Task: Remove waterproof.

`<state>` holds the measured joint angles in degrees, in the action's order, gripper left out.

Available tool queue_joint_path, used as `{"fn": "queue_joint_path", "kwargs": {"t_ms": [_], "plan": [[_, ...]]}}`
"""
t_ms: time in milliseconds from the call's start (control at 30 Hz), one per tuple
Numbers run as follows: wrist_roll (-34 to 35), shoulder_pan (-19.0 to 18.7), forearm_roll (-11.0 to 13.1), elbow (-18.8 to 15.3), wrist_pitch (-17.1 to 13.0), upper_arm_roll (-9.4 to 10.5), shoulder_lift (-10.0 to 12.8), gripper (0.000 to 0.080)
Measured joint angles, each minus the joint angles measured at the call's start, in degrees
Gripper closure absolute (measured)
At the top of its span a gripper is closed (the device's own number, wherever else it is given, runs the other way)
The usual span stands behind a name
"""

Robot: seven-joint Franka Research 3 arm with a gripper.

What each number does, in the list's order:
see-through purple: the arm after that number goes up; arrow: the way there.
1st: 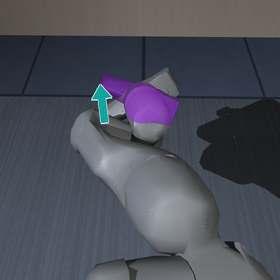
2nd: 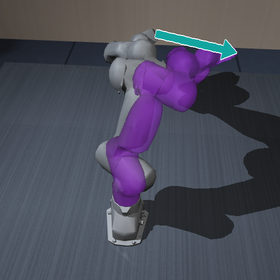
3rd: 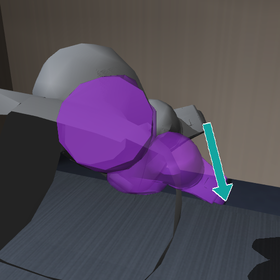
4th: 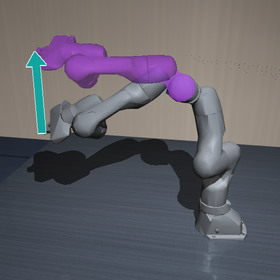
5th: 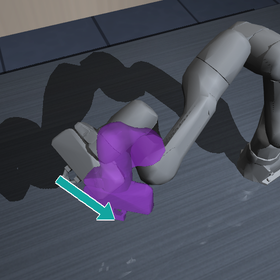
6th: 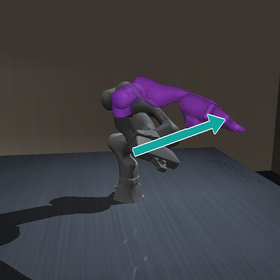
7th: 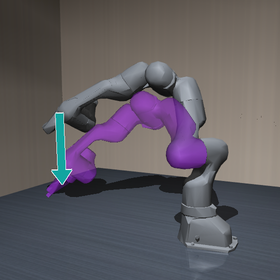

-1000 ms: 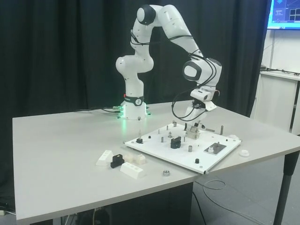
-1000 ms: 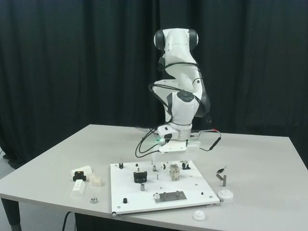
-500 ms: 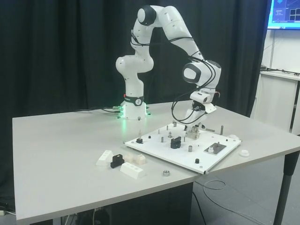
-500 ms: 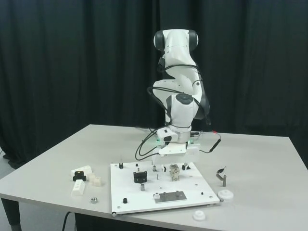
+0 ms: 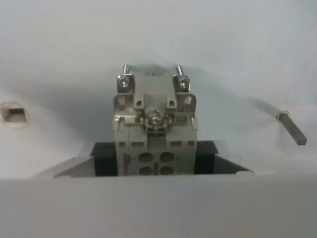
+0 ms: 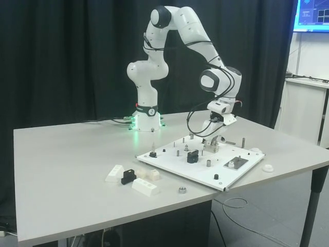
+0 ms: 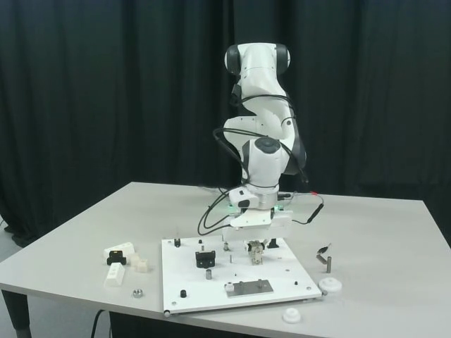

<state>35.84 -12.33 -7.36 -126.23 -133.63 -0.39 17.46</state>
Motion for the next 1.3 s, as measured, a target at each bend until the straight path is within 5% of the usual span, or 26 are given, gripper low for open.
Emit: {"fn": "queue_joint_path", "kwargs": {"t_ms": [100, 1300], "plan": [[0.0, 0.02, 0.22, 0.0, 0.0, 0.0, 0.0, 0.0486], [0.0, 0.03, 0.33, 0.21, 0.52, -0.07, -0.2, 0.0487]]}}
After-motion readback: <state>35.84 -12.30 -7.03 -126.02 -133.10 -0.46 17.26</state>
